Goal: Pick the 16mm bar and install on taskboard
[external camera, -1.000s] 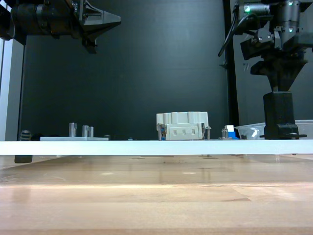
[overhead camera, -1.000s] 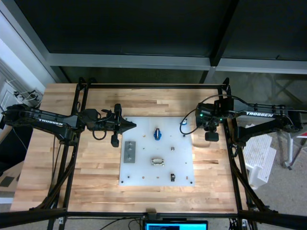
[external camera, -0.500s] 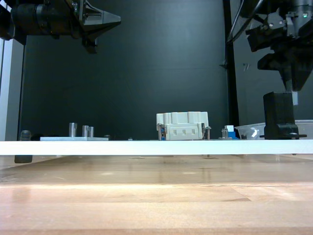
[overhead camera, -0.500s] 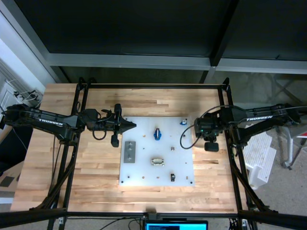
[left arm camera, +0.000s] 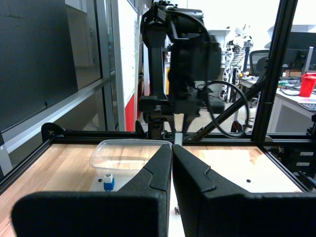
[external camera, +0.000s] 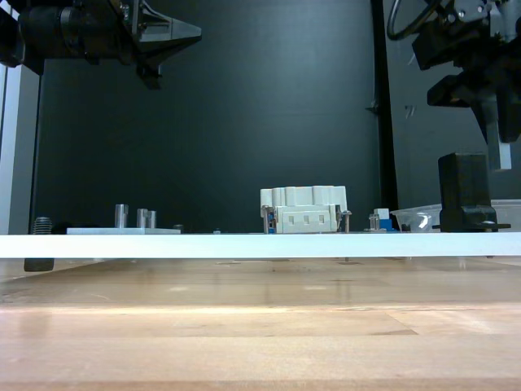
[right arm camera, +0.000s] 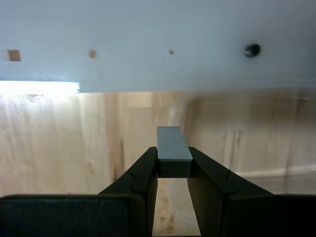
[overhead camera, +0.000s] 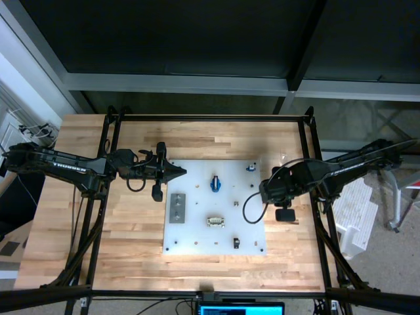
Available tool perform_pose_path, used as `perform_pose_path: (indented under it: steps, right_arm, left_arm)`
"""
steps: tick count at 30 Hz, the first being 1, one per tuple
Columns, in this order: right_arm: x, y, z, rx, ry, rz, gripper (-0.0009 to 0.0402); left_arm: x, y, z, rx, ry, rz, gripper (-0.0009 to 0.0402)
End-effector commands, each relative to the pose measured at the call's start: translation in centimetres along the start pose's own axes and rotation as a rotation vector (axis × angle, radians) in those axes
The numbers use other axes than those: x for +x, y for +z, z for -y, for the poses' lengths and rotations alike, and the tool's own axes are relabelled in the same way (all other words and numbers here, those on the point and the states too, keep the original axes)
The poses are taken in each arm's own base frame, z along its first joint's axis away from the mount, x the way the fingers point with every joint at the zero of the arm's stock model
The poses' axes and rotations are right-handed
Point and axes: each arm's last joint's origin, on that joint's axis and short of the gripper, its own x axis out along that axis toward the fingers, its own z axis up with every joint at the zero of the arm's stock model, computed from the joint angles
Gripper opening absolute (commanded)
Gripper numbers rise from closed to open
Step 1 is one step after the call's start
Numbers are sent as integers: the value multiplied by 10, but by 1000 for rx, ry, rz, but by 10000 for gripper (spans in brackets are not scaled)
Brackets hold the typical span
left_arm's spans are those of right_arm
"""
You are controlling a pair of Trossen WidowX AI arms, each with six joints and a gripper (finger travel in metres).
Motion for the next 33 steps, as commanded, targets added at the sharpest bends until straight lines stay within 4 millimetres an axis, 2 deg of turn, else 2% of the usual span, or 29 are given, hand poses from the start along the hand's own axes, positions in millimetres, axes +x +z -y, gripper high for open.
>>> perform_pose_path:
  steps: [1,11,33]
  right_arm:
    - [1,8,-12,-9,-2,0,12]
    - [9,26,-51,18,14,5,12]
    - [27,54,-111,-15,11,-22,12]
  left_arm:
    - [0,0,0,0,0,0,0]
    - [0,0,0,0,0,0,0]
    - [0,0,0,0,0,0,0]
